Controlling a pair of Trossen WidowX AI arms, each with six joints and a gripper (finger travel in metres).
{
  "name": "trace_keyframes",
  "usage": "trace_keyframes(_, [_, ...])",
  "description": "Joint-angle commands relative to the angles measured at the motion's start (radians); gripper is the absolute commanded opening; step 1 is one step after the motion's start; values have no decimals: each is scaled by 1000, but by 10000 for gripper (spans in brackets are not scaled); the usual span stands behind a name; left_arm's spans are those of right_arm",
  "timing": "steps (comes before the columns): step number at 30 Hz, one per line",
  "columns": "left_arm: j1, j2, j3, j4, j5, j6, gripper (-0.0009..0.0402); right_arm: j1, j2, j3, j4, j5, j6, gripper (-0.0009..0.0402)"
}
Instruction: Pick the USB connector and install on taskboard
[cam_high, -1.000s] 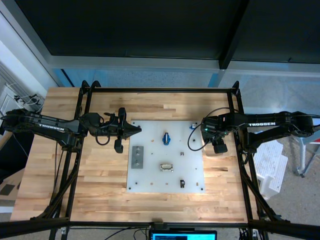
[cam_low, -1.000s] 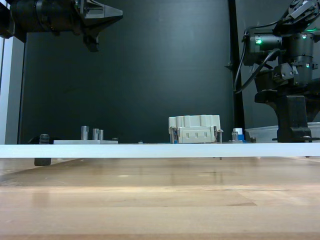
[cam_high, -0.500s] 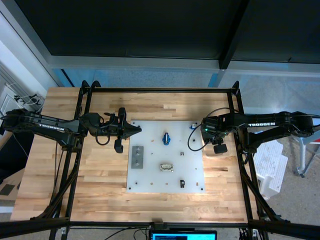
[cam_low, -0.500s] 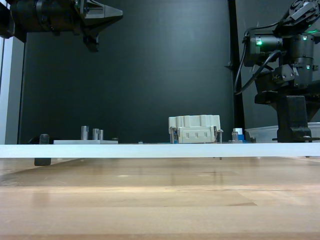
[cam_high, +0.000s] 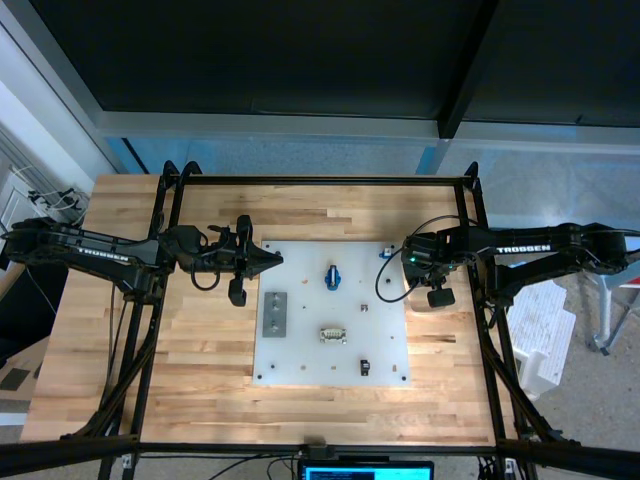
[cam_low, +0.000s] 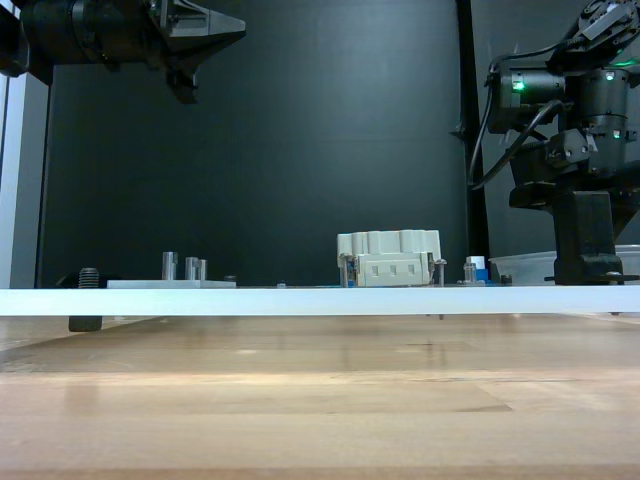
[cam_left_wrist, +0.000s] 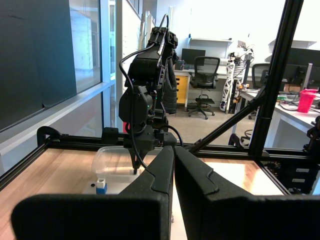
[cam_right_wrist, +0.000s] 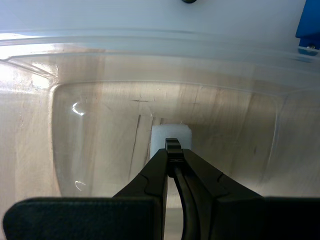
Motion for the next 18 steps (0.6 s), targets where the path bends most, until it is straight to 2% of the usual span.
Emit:
trace_keyframes(1, [0, 0, 0, 0, 0, 0, 0, 0, -2, 0, -3, 0, -2, -1])
trace_keyframes(18, [0, 0, 0, 0, 0, 0, 0, 0, -74, 1, -31, 0, -10, 0])
